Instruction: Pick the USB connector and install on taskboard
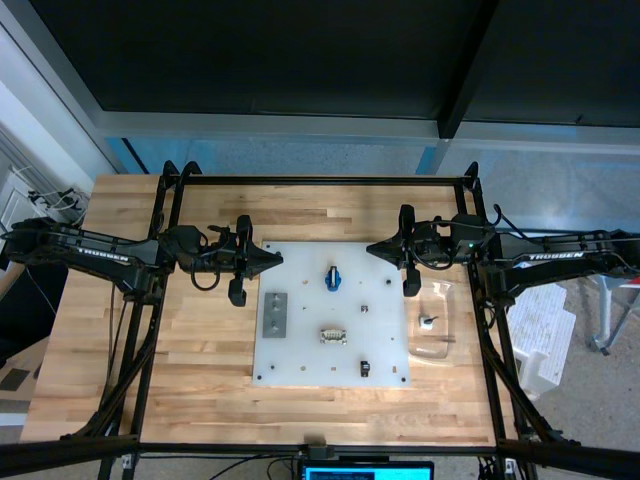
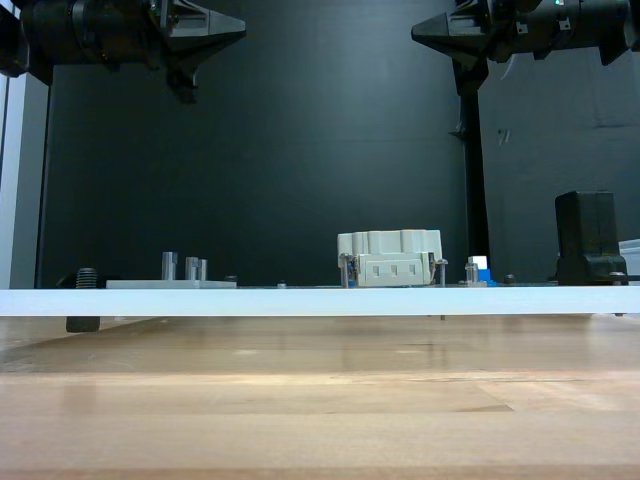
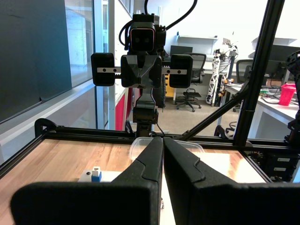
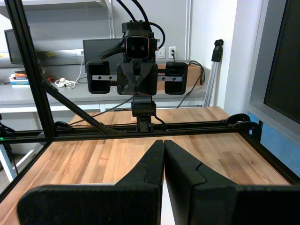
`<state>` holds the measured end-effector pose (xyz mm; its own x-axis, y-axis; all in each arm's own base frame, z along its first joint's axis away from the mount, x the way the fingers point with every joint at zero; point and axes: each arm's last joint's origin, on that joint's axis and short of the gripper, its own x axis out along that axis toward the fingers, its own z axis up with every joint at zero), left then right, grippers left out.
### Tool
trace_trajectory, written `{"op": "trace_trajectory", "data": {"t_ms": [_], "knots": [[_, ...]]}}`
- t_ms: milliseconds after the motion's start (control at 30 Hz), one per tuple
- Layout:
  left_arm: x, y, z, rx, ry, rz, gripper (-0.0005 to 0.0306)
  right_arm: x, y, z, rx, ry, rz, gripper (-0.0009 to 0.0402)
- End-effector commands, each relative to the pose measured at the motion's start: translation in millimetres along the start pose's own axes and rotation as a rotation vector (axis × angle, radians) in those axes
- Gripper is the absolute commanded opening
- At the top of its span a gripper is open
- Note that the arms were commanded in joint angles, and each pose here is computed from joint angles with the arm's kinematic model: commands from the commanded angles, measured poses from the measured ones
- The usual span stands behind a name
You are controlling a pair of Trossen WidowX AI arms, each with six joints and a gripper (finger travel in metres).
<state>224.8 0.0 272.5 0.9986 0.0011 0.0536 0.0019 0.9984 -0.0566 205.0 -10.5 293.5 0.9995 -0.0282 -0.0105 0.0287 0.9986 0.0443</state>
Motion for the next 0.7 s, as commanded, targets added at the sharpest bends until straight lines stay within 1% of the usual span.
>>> {"op": "trace_trajectory", "data": {"t_ms": [33, 167, 233, 333, 400, 533, 700], "knots": [[0.0, 0.0, 0, 0.000, -0.001, 0.000, 0.0000, 0.0, 0.2, 0.1, 0.001, -0.001, 0.001, 0.0000], [0.0, 0.1, 0, 0.000, 0.000, 0.000, 0.0000, 0.0, 0.0, -0.2, 0.001, 0.002, -0.005, 0.0000], [0.0, 0.0, 0, 0.000, 0.000, 0.000, 0.0000, -0.3, -0.7, -0.4, 0.009, 0.019, -0.028, 0.0000], [0.0, 0.0, 0, 0.000, -0.001, 0.000, 0.0000, -2.1, -1.0, 1.4, 0.009, 0.096, -0.059, 0.0000], [0.0, 0.0, 0, 0.000, 0.000, 0.000, 0.0000, -4.5, -0.6, 4.6, 0.006, 0.152, -0.061, 0.0000], [0.0, 0.0, 0, 0.000, 0.000, 0.000, 0.0000, -11.4, 2.1, 12.0, 0.002, 0.257, -0.054, 0.0000], [0.0, 0.0, 0, 0.000, 0.000, 0.000, 0.0000, -22.6, 8.1, 16.2, -0.008, 0.387, -0.032, 0.0000]]}}
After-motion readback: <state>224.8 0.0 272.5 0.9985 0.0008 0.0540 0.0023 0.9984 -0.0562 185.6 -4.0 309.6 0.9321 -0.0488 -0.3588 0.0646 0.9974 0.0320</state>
